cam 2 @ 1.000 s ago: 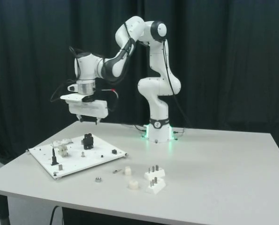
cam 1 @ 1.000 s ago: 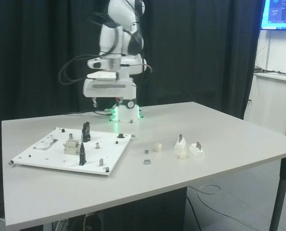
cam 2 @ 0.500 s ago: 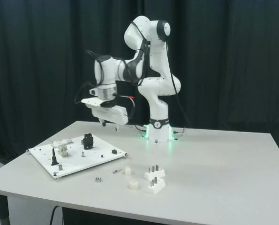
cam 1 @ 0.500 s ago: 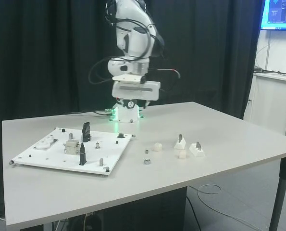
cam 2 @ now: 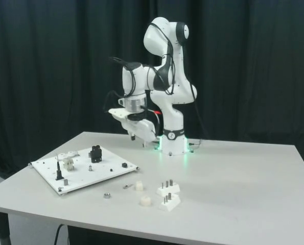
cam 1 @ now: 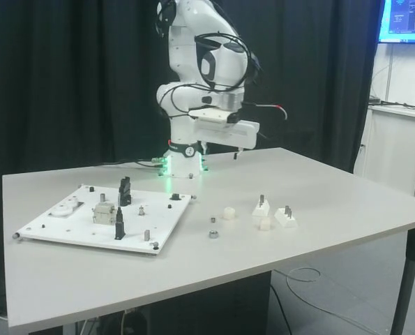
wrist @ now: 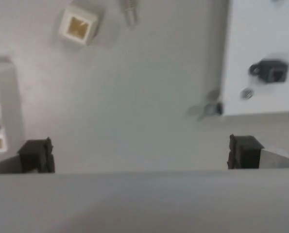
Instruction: Pick square peg 3.
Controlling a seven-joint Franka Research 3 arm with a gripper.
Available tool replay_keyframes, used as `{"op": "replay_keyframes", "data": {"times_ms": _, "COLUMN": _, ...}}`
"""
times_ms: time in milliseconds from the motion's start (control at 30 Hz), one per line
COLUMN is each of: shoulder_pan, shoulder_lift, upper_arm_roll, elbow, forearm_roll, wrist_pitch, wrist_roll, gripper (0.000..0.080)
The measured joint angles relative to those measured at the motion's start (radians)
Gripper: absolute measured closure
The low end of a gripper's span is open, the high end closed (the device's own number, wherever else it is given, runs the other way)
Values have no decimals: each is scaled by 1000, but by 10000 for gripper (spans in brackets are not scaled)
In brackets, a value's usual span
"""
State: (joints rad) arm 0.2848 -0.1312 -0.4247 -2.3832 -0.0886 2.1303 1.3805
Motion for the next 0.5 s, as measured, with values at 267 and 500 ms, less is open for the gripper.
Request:
{"op": "replay_keyframes", "data": {"times_ms": 267, "shoulder_pan": 24, "shoulder_lift": 0, "upper_arm_roll": 38, "elbow": -19, "forearm_roll": 62, "wrist_pitch": 23, "wrist_roll": 135, "gripper": 3}}
{"op": "replay_keyframes", "data": {"times_ms": 500, "shoulder_pan": 51, "shoulder_lift": 0, "upper_arm_roll": 68, "elbow": -58, "forearm_roll": 123, "wrist_pitch": 101, "wrist_roll": 214, "gripper": 3}}
